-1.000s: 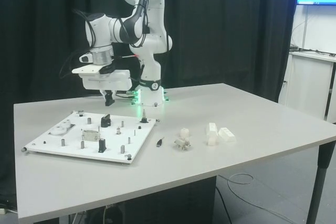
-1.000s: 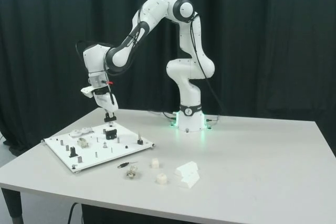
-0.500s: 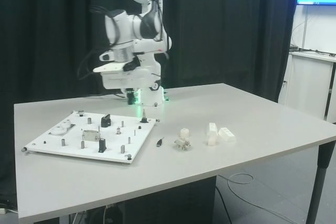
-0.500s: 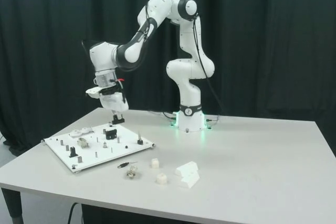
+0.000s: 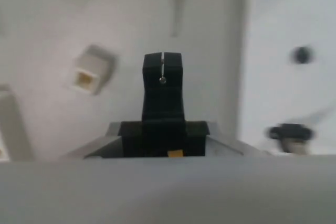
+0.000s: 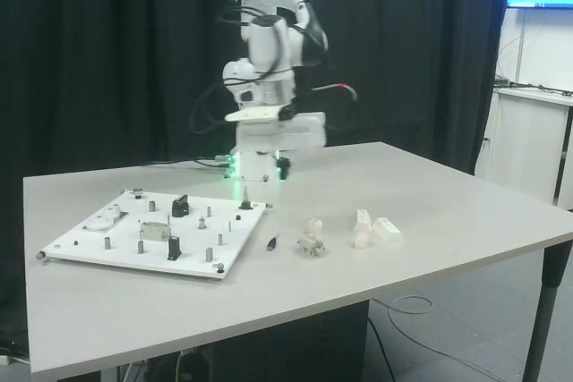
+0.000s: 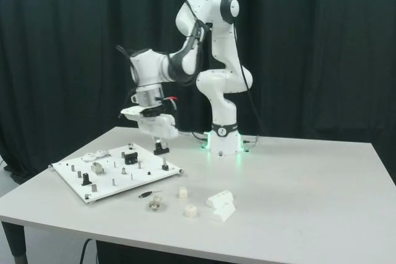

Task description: Place D-SUB.

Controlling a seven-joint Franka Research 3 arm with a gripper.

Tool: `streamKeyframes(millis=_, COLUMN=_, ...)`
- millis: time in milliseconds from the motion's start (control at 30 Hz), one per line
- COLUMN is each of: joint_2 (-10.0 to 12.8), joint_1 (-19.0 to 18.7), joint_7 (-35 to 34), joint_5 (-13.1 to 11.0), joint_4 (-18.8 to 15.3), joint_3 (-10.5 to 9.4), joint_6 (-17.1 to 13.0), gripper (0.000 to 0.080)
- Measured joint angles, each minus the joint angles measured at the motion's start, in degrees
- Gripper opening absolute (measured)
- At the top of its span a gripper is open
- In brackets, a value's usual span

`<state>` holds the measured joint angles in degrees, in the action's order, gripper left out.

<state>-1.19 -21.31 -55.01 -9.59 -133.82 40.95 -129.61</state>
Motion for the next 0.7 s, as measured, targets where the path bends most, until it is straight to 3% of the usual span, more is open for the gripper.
streamKeyframes(millis=333, joint_2=3.0, joint_1=-2.8, joint_7=-2.0, joint_5=0.1, joint_4=-0.4, joint_3=-6.7, joint_6=-6.2, gripper=0.0155)
streamKeyframes(millis=700, joint_2=8.8, joint_1=-5.5, joint_7=-2.3, joint_5=0.1, joint_4=-0.3, joint_3=-9.85, joint_6=-13.6, gripper=0.0155)
